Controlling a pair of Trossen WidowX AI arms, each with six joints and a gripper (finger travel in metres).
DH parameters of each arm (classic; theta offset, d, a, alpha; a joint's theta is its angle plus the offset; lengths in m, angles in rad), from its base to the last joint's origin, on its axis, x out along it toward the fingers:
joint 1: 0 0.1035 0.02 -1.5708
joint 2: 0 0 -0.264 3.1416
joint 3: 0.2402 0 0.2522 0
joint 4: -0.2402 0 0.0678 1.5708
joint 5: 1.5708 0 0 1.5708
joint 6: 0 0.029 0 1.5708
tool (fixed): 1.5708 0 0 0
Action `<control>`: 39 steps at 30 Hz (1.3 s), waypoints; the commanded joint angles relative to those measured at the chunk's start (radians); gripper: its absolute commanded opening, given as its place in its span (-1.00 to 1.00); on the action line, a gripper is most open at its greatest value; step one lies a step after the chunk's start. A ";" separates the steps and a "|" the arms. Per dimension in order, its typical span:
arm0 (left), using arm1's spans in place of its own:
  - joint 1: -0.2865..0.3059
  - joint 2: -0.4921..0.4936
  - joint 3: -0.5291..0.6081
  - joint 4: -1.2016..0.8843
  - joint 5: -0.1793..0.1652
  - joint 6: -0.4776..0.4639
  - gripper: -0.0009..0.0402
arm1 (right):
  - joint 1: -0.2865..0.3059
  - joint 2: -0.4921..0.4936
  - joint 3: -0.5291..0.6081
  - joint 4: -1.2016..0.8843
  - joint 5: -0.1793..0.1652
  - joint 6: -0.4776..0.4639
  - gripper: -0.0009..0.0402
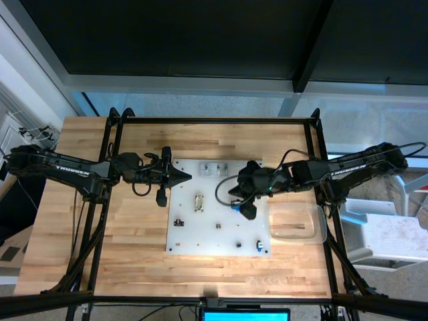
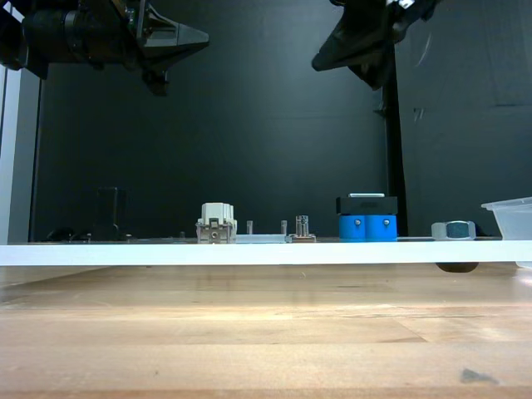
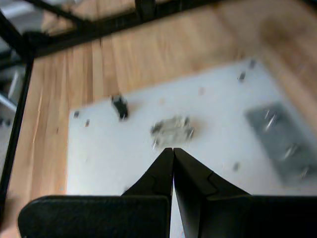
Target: Unfasten the M12 fastener and place in the container
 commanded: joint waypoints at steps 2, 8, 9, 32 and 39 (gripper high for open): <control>0.000 0.000 0.000 0.000 0.000 0.000 -0.96 | 0.048 0.068 0.109 -0.174 0.016 0.095 -0.96; 0.000 0.000 0.000 0.000 0.000 0.000 -0.96 | 0.104 0.171 0.261 -0.390 0.016 0.193 -0.96; 0.000 0.000 0.000 0.000 0.000 0.000 -0.96 | 0.113 0.190 0.286 -0.421 0.016 0.197 -0.96; 0.000 0.000 0.000 0.000 0.000 0.000 -0.96 | 0.237 0.596 0.705 -0.837 -0.131 0.345 -0.96; 0.000 0.000 0.000 0.000 0.000 0.000 -0.96 | 0.262 0.655 0.705 -0.829 -0.144 0.351 -0.95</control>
